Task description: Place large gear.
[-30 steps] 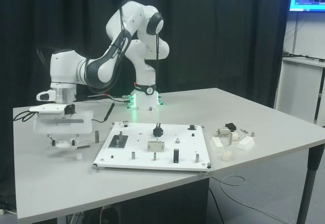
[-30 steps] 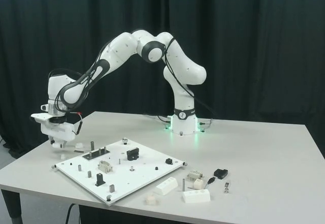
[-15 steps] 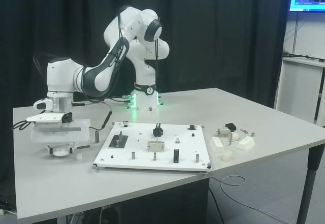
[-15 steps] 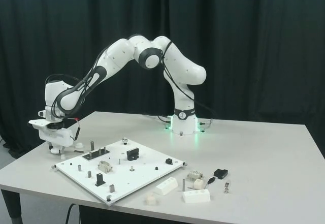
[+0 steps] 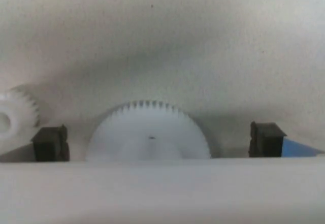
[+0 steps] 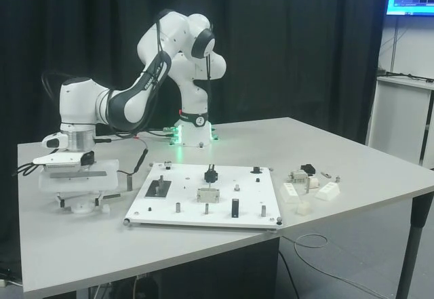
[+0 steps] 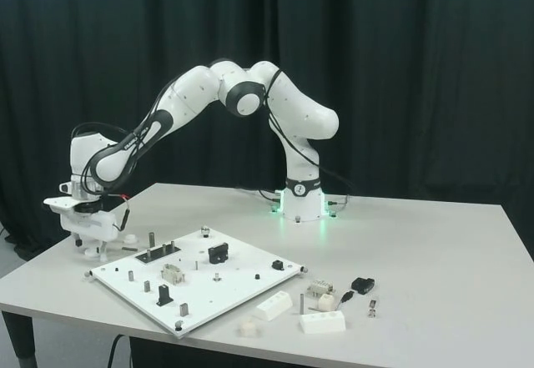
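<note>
White blur fills the lower band of the wrist view and cuts off the near half of the large gear (image 5: 150, 135), so only its far arc of fine, even teeth and a tiny dark dot at its centre can be made out. Its face is flat, smooth and white. It lies on the grey table (image 6: 81, 245), between the two black fingertips (image 5: 51, 142), which stand apart on either side of it with a gap at each flank, not touching it. A smaller white gear (image 5: 15, 117), with coarser teeth and a round bore, lies just beside one fingertip and is partly cut off by the picture's edge.

From the room cameras the gripper (image 6: 76, 201) hangs low over the table near its corner, beside the white board (image 6: 210, 197), and its broad white body hides most of the large gear; only a pale disc shows beneath it. In the second room view the gripper (image 7: 87, 243) is small, and the gear cannot be told apart from it.

The board is flat and square, set with short grey pegs and small black blocks. Several white blocks (image 6: 325, 192) lie well apart from it, toward the table's other end
</note>
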